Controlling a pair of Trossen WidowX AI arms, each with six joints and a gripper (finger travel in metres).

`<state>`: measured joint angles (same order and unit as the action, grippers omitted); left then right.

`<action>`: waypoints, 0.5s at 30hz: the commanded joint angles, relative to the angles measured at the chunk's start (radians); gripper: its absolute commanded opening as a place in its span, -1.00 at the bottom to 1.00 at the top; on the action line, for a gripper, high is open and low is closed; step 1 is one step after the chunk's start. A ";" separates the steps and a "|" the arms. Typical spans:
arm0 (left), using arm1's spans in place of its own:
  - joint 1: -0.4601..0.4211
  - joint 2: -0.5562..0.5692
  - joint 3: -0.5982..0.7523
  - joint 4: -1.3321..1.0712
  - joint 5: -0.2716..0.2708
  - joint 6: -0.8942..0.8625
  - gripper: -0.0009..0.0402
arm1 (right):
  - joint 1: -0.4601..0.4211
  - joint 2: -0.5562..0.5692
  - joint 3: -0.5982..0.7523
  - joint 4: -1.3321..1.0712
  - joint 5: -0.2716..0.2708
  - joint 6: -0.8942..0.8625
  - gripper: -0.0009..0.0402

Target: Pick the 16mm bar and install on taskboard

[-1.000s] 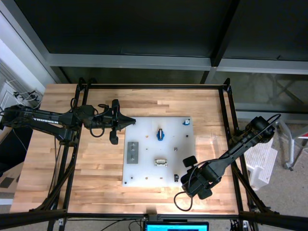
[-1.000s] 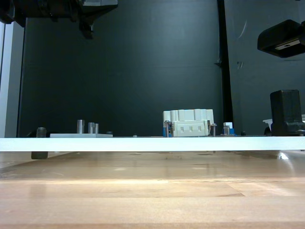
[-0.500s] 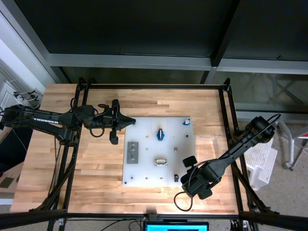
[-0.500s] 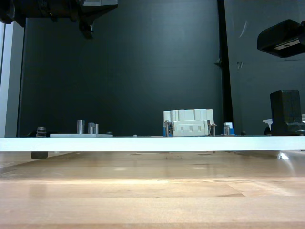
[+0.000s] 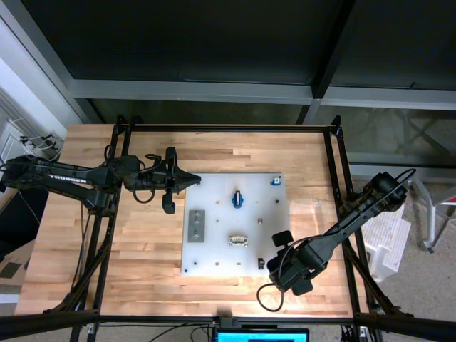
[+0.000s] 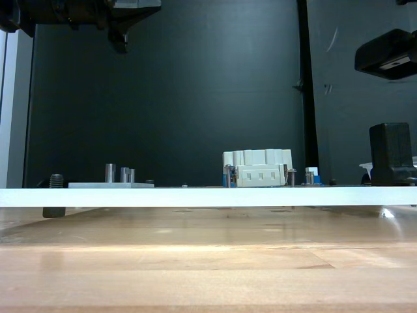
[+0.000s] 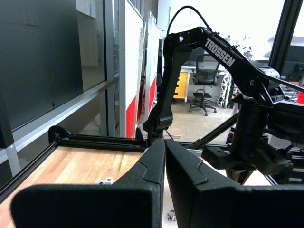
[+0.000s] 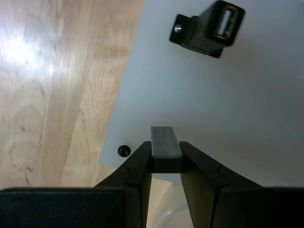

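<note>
1. Over the near right corner of the white board (image 5: 217, 214), my right gripper (image 8: 166, 153) points down. Its jaws are clamped on the dark bar (image 8: 166, 140), whose end shows just past their tips, clear of the board and of any seat.
2. Under it the wrist view shows the board's edge, a small black screw (image 8: 123, 151) close to that edge, and a black socket (image 8: 206, 28) further in. The wooden desk (image 5: 142, 249) lies just past the edge.
3. My left gripper (image 7: 165, 156) hangs high over the board's far left corner, jaws together with nothing between them, pointing across toward the right arm.
4. I judge the step in hand to be carrying the bar to its seat. I cannot tell which seat that is, though the grey plate (image 5: 196, 226) with posts on the board's left side looks likeliest.
5. To do it well I should grip firmly so the bar does not twist, and travel high enough to pass over the socket and the pale connector (image 5: 238, 241). I should square the bar above the seat before coming down.
6. Descent should be slow and straight, since a tilted bar could catch the rim and jam, or slip in the jaws
</note>
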<state>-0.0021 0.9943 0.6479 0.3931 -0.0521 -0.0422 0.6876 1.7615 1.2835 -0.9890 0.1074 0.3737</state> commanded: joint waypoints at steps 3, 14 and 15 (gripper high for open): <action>0.000 0.000 0.000 0.000 0.000 0.000 -0.96 | 0.000 0.000 0.001 0.004 -0.004 0.160 -0.92; 0.000 0.000 0.000 0.000 0.000 0.000 -0.96 | -0.001 0.000 0.001 0.008 -0.003 0.205 -0.92; 0.000 0.000 0.000 0.000 0.000 0.000 -0.96 | 0.000 0.000 0.001 0.009 -0.003 0.205 -0.92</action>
<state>-0.0021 0.9943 0.6483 0.3931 -0.0521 -0.0422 0.6872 1.7615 1.2835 -0.9821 0.1017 0.5789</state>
